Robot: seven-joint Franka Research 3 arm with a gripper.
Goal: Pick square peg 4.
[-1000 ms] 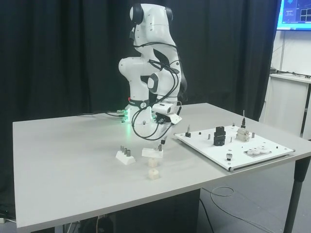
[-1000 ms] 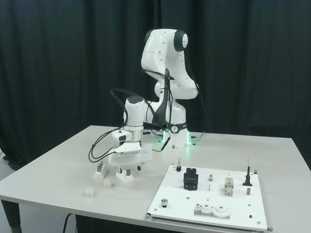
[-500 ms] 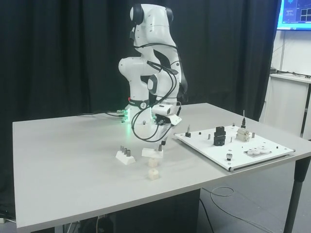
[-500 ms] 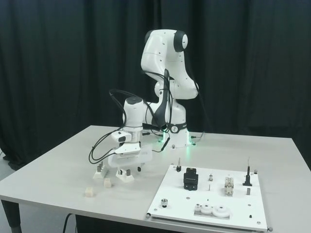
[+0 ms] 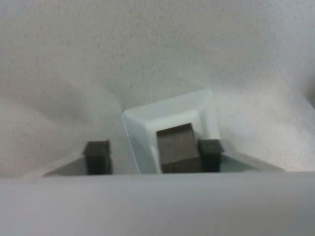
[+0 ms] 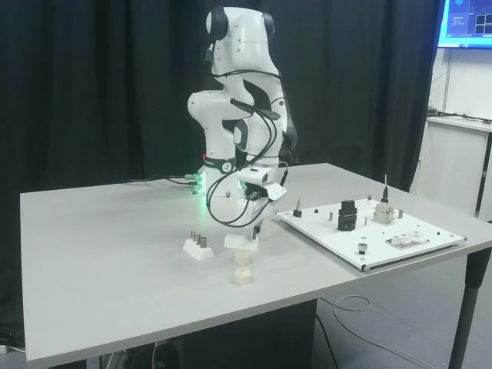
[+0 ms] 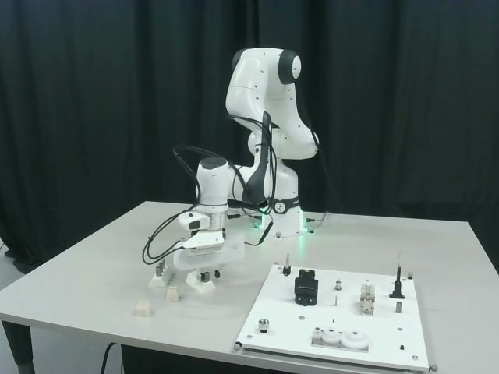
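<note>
Fingers spread over the peg holder, one pad against the peg.

In the wrist view the gripper (image 5: pixel 153 156) stands with its fingers (image 5: pixel 97 156) apart; square peg 4 (image 5: pixel 179 148) sits in its white holder (image 5: pixel 147 118) on the grey surface (image 5: pixel 206 44), touching one pad only. Closing off-centre could tilt the peg, jam it in the socket, or drag the holder sideways.

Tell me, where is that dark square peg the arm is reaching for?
In the wrist view the dark square peg stands in its small white holder on the grey table, between the open gripper fingertips, touching one.
</note>
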